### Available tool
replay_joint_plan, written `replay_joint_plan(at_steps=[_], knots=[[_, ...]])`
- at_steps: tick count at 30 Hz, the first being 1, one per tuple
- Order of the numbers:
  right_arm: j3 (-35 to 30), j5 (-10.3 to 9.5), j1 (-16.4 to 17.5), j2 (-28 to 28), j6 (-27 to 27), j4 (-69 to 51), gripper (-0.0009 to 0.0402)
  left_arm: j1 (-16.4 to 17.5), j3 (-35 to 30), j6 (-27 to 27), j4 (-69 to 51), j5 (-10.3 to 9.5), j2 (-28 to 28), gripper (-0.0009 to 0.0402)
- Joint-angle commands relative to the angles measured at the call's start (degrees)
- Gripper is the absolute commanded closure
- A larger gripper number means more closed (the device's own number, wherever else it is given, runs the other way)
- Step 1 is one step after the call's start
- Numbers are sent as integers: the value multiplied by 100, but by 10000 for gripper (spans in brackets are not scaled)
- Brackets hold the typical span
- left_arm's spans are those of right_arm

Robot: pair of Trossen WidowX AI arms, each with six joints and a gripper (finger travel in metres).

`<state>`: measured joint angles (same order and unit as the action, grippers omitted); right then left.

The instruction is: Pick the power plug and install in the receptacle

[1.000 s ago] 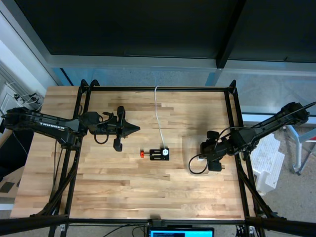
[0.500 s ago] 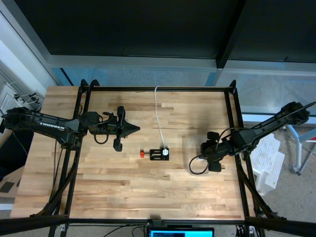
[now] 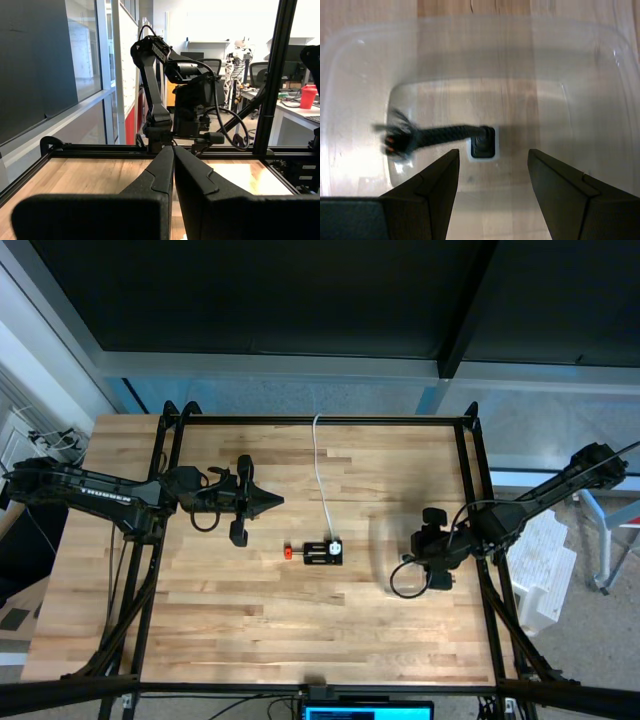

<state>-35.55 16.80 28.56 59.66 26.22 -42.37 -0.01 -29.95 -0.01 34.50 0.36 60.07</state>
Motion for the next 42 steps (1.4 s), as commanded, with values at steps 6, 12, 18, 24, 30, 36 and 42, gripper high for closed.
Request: replay_joint_plan(at_steps=[6,12,18,24,30,36,42], knots=[[59,4,85,153,39,260,203,2,0,2,2,2,2,393],[125,20,107,153,39,354,203,2,0,2,2,2,2,393],[293,20,111,164,37,634,204,0,0,2,2,2,2,393],[455,33,105,162,31,951,204,2,0,0,2,2,2,393],[509,166,105,151,-9,1043,209,0,0,2,2,2,2,393],[509,155,105,151,-7,1040,249,0,0,2,2,2,2,393],[509,142,98,149,42,1014,309,0,0,2,2,2,2,393]])
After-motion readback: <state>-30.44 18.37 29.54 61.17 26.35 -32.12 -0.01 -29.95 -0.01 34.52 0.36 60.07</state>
